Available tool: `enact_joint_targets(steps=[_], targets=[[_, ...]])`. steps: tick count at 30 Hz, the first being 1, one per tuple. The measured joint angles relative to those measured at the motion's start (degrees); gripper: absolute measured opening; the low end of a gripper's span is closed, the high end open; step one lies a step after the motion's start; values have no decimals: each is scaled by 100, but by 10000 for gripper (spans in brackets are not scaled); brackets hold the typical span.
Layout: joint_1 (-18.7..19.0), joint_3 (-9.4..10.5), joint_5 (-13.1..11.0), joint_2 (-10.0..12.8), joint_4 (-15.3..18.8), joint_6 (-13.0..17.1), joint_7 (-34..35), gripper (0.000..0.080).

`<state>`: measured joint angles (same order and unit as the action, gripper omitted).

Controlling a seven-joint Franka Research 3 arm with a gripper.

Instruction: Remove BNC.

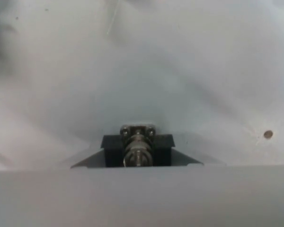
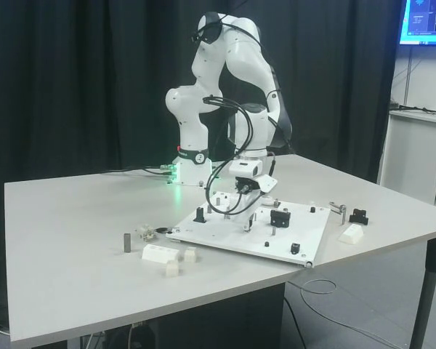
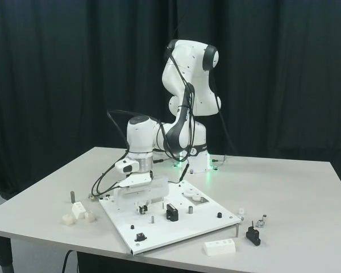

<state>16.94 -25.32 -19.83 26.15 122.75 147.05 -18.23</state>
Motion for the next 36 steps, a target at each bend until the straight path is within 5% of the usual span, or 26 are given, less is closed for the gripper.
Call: enact_joint_targets(steps=[22, 36], targets=[[-6, -7, 0, -39, 0, -40, -717, 121], [-5, -125, 0, -489, 5, -425, -539, 121]])
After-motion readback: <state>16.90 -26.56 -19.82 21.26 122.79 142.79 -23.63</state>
